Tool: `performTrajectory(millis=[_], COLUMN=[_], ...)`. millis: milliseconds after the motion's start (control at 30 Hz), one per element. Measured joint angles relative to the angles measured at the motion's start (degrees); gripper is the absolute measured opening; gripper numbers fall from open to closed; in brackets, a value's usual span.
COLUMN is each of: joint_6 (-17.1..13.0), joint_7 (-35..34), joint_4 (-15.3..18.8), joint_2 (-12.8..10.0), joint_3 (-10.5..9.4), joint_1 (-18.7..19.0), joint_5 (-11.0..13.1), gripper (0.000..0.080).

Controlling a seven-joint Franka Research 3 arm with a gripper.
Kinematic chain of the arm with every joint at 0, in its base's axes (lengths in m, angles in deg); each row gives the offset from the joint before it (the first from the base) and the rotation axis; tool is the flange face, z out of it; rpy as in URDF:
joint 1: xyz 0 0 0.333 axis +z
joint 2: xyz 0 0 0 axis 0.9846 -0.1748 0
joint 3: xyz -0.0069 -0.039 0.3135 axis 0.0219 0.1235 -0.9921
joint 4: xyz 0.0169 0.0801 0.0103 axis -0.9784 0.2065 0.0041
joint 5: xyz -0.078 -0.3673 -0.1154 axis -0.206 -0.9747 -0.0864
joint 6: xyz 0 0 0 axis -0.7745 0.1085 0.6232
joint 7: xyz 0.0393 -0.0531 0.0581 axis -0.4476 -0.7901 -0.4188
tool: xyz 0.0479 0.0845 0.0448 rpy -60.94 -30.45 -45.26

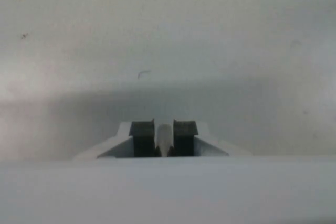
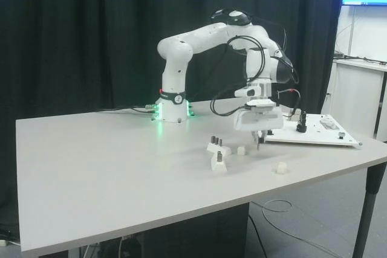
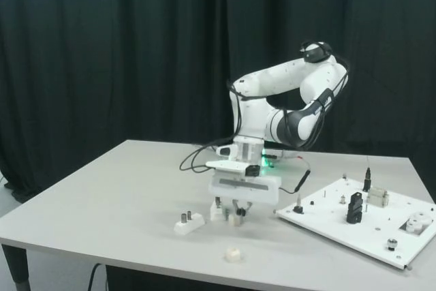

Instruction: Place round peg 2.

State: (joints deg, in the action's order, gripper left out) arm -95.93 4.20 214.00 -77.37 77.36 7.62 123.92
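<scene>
The round peg (image 1: 164, 139), a slim pale pin, sits pinched between the two dark fingers (image 1: 142, 137) of the claw (image 1: 164, 141), which is clamped on it so that it stands upright with its tip poking out below. From the room the claw (image 2: 259, 139) hangs low over the grey surface (image 2: 121, 161), the peg's tip seemingly just clear of it (I can't quite tell if it touches). It hovers between the small white holders (image 2: 216, 151) with their dark pins and the white assembly board (image 2: 308, 134) off to the side. A small white block (image 2: 280, 168) lies apart, near the front edge.

The carry looks like the step in hand. To do it well, I'd judge the arm should lift enough to clear the board's edge, keep the peg plumb, line it squarely over its hole, and go down slowly, letting go only once it seats.
</scene>
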Motion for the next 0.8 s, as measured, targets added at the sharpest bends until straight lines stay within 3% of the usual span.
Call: performTrajectory(millis=[267,800], joint_6=[1.63,4.03], joint_7=[0.24,0.24], joint_4=[-2.32,-2.87], joint_2=[-0.01,-0.01], joint_3=[-2.01,-2.62], joint_1=[-2.48,-2.85], joint_5=[0.24,0.45], gripper=[0.0072,0.0072])
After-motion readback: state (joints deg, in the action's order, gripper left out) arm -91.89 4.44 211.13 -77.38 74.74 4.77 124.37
